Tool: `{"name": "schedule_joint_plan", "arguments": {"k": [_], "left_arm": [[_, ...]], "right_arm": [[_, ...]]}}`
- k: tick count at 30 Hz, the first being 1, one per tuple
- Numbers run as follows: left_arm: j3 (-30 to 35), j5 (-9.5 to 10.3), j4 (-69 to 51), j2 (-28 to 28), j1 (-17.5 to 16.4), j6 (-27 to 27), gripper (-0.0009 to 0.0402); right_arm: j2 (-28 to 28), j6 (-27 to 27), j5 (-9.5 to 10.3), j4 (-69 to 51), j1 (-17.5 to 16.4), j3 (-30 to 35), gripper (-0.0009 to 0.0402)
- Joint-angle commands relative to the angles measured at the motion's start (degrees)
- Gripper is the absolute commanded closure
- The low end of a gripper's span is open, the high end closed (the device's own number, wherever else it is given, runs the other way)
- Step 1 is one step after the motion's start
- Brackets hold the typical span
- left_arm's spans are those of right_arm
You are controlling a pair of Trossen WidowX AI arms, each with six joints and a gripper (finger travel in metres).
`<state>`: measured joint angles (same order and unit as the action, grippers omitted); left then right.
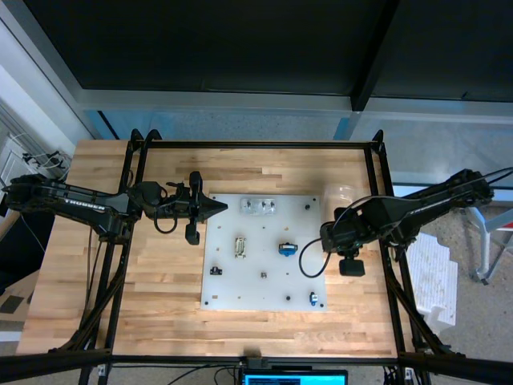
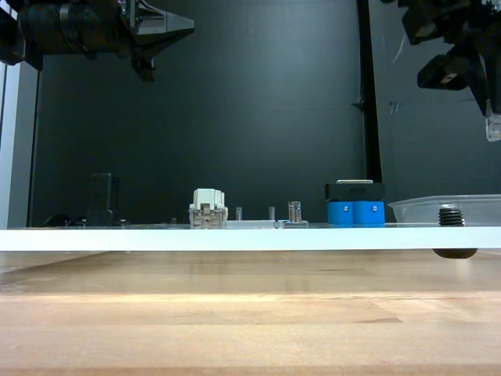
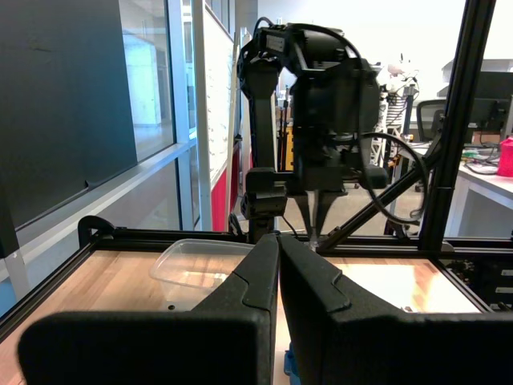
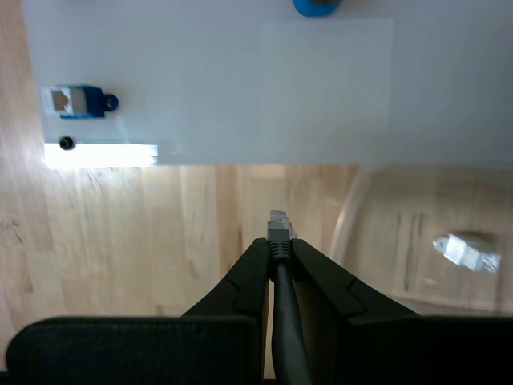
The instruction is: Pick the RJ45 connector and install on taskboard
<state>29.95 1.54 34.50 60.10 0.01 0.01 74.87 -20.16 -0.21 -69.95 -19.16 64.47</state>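
RJ45 connector [image 4: 278, 223]: small clear plastic plug on a black cable [image 4: 282, 321]. It is held at its rear end, with the plug tip sticking out past the fingertips. In the low view it hangs tip-down, well above table level [image 2: 492, 125].
Right gripper [image 4: 278, 247]: black fingers pinching the connector's back end and the cable, pointing straight down. It sits over bare wood just beside the board's right edge, between board and tub.
Taskboard [image 1: 248, 281]: large flat white square board with small holes, lying flat mid-table. The connector is apart from it and not in any fixture.
Blue socket mount [image 4: 76, 101]: small blue block with a pale square opening facing up, on the board near its right edge, at the near corner [image 1: 315, 299].
Blue round fixture [image 4: 317, 6]: further in on the board, only partly seen from the right wrist.
Other fixtures: 1 beige block [image 1: 239, 247] mid-board and silver pieces [image 1: 259, 206] at the far edge.
Clear plastic tub [image 1: 341, 195]: on the wood just beside the board's far right corner. It holds 1 small white part [image 4: 465, 250].
Left gripper [image 1: 218, 207]: black fingers pressed together, nothing between them. It is raised over the board's far left corner and points toward the right arm.
Wooden table [image 1: 120, 281]: light butcher-block top under the board and tub.
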Motion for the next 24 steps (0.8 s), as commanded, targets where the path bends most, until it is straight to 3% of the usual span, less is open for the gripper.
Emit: {"name": "schedule_joint_plan", "arguments": {"k": [1,10,19,24], "left_arm": [[0.00,0.00,0.00,0.02,0.00,-0.02,0.0393],[0.00,0.00,0.02,0.02,0.00,0.00,0.0393],[0.00,0.00,0.02,0.00,-0.02,0.00,0.0393],[0.00,0.00,0.02,0.02,-0.02,0.00,0.0393]], "right_arm": [[3.08,-1.95,-0.07,0.44,-1.81,2.21,0.0393],[9.81,-8.13,-0.31,0.61,-6.51,8.11,0.0393],[13.00,-13.97,-0.28,3.34,-10.43,8.96,0.0393],[14.93,-14.56,-0.35,4.52,-11.56,9.99,0.0393]]}}
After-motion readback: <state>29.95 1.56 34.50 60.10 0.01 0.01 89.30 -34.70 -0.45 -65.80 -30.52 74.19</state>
